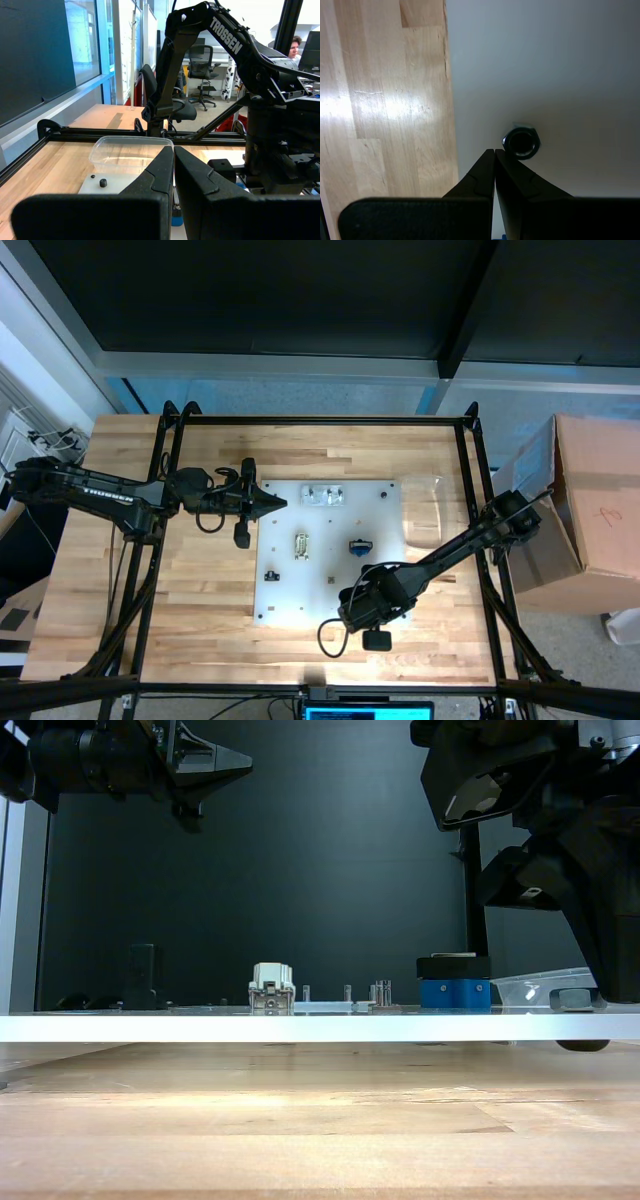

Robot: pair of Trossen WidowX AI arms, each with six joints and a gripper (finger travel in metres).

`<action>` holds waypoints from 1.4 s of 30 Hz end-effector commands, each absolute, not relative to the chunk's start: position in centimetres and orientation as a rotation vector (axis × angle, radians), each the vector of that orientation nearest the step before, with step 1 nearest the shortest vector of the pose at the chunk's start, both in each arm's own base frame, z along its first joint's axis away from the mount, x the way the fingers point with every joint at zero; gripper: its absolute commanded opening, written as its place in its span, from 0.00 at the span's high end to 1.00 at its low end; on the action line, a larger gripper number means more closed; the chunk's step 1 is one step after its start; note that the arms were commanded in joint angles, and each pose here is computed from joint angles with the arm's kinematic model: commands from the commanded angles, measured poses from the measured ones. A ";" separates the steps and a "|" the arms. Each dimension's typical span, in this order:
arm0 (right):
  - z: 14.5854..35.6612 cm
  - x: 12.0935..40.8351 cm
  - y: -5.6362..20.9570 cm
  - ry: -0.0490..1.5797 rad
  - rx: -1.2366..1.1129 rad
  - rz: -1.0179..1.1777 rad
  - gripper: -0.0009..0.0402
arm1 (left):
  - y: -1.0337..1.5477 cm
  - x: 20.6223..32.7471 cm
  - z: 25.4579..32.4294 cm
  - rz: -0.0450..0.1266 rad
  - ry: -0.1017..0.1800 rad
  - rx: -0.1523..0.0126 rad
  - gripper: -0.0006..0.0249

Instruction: Unfasten the M12 nut and place it in the container

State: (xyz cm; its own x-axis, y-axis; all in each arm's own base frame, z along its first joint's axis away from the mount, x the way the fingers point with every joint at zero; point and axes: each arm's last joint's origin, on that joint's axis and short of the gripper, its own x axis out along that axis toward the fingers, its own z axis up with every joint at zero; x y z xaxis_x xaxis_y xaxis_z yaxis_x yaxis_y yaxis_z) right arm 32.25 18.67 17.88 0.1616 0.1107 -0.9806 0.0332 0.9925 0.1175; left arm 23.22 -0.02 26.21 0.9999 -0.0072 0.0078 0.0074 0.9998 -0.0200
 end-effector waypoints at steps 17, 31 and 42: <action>18.5 31.7 17.5 1.358 -0.025 -0.219 0.98 | -0.02 23.2 26.23 -0.007 -0.008 -0.020 0.98; 21.1 30.7 17.5 1.447 0.085 -0.095 0.98 | -0.02 23.2 26.23 -0.007 -0.008 -0.020 0.98; 20.9 31.6 18.6 1.438 0.214 0.112 0.98 | -0.02 23.2 26.23 -0.007 -0.008 -0.020 0.98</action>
